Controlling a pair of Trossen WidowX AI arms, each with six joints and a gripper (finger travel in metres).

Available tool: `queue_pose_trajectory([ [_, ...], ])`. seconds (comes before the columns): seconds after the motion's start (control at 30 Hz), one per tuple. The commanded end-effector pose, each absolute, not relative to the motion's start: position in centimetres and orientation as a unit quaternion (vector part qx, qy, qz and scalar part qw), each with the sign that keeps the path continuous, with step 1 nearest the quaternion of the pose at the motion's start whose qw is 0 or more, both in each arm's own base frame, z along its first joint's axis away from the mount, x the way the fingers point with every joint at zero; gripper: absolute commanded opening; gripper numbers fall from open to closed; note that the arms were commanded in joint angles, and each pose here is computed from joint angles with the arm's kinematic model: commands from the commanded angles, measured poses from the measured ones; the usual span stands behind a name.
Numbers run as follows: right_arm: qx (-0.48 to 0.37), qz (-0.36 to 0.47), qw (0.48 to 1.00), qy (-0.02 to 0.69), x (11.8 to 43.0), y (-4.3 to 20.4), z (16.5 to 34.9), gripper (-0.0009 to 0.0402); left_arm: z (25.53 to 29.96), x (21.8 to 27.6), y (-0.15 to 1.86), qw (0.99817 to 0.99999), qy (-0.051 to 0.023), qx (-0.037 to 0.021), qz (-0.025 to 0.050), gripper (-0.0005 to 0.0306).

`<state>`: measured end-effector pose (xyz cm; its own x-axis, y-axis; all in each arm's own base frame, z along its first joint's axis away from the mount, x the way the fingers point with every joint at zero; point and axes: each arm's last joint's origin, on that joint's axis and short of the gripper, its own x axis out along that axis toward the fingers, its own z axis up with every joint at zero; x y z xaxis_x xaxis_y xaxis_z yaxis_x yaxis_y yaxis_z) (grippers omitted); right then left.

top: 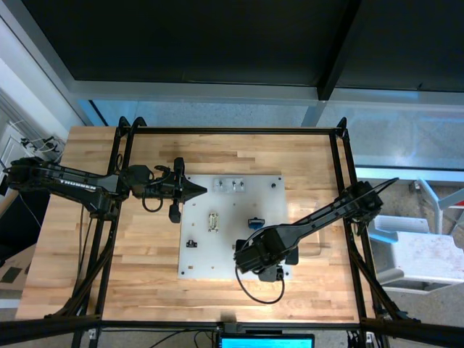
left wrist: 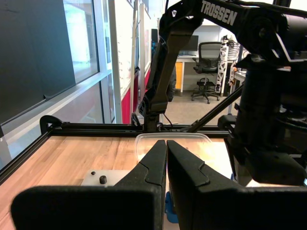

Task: Pick the M12 fastener and fasten on the M12 threads

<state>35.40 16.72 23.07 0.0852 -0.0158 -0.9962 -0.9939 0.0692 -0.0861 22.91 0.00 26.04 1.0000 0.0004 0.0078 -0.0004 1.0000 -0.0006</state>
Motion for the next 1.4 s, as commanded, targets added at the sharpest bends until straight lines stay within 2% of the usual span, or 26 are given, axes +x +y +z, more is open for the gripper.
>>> queue_pose_trajectory([
  [0.03, -0.507, 0.459, 0.532, 0.499, 36.1, 17.3, 22.4, 0.0029, 26.05, 22.92, 0.00, 0.99999, -0.0039, -0.0003, 0.0000, 0.0000],
  [0.47, -0.498, 0.469, 0.535, 0.496, 37.1, 19.4, 20.9, 0.0029, 26.05, 22.92, 0.01, 0.99999, -0.0041, -0.0003, 0.0004, 0.0000],
  [1.4, -0.499, 0.469, 0.535, 0.495, 36.9, 19.6, 19.8, 0.0029, 26.05, 22.92, 0.00, 0.99999, -0.0039, -0.0003, 0.0002, 0.0000],
])
